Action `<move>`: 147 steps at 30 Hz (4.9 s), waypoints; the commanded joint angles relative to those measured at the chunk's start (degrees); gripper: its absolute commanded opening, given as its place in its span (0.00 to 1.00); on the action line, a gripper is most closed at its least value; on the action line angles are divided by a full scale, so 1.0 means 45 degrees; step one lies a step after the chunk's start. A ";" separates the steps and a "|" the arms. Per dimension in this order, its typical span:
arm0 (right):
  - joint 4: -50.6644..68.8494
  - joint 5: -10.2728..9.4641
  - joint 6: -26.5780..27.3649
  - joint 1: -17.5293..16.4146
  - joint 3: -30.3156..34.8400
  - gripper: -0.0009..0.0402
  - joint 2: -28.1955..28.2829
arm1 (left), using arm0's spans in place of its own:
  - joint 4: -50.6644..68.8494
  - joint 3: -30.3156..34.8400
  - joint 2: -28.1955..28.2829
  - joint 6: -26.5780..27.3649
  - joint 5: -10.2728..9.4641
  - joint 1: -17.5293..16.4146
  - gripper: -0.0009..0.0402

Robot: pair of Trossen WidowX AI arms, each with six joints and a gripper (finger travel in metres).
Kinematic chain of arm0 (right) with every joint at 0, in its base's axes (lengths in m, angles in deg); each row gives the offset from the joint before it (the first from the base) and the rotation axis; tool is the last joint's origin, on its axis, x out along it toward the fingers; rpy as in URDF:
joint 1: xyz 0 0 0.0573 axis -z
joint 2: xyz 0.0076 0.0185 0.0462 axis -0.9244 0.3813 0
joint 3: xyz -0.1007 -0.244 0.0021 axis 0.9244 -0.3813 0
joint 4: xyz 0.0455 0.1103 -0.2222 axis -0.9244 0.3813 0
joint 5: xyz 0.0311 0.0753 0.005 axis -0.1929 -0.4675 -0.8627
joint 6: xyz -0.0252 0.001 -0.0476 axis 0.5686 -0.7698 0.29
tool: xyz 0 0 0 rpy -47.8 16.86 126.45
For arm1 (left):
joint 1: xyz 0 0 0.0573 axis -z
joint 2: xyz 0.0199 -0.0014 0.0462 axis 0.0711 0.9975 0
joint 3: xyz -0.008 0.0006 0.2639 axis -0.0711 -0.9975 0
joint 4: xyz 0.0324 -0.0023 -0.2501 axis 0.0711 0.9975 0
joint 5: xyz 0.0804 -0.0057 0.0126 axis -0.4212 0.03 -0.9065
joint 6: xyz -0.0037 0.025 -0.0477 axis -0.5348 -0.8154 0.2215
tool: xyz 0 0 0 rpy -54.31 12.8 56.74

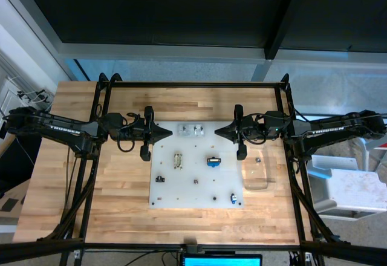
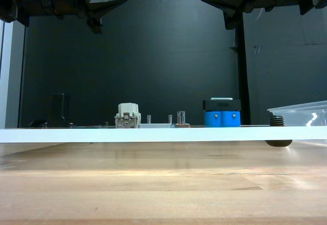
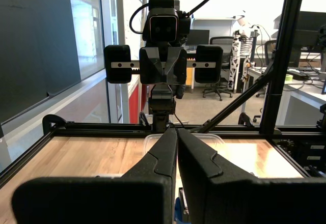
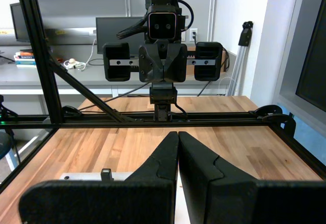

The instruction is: Pick the M12 fastener and fasten on the M12 threads

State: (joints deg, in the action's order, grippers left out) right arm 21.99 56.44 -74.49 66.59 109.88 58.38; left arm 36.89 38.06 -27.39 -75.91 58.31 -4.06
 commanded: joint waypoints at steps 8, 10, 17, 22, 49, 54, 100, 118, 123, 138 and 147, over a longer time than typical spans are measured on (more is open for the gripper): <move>-0.0010 -0.0005 -0.0010 -0.0005 0.0005 0.02 0.0005 | -0.0005 0.0005 0.0000 0.0000 0.0010 -0.0005 0.02; -0.0010 -0.0005 -0.0010 -0.0005 0.0005 0.02 0.0005 | 0.0000 0.0005 0.0000 0.0000 0.0010 0.0000 0.02; 0.2113 -0.0461 0.0151 0.0000 0.0680 0.02 -0.0015 | -0.0005 0.0005 0.0000 0.0000 0.0010 0.0000 0.02; 0.5309 -0.0704 0.0821 0.0000 0.1807 0.02 -0.0015 | 0.0000 0.0005 0.0000 0.0000 0.0005 -0.0005 0.02; 2.0803 -0.0903 0.7524 -0.0005 0.6251 0.02 0.1467 | 0.0000 0.0005 0.0000 0.0000 0.0010 0.0000 0.02; 2.1672 -0.0894 0.8752 -0.0029 0.5979 0.02 0.1817 | 0.0000 0.0005 0.0000 0.0000 0.0010 0.0000 0.02; 1.8510 -0.0189 0.7980 -0.2123 0.1787 0.42 0.2783 | 0.0000 0.0005 0.0000 0.0000 0.0005 0.0000 0.02; 1.7267 0.0117 0.7995 -0.2254 0.0733 0.42 0.3050 | 0.0000 0.0005 0.0000 0.0000 0.0010 0.0000 0.02; 1.6976 0.0121 0.8000 -0.2288 0.0709 0.42 0.3521 | 0.0000 0.0005 0.0000 0.0000 0.0005 0.0000 0.02; 1.6126 0.0121 0.8106 -0.2331 0.0092 0.42 0.3643 | -0.0005 0.0005 0.0000 0.0000 0.0010 0.0000 0.02; 1.5941 0.0131 0.8116 -0.2341 -0.0112 0.42 0.3643 | 0.0000 0.0005 0.0000 0.0000 0.0010 -0.0005 0.02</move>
State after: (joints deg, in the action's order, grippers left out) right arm 93.85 56.98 -37.97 56.05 109.46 74.79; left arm 36.89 38.08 -27.41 -75.91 58.33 -4.06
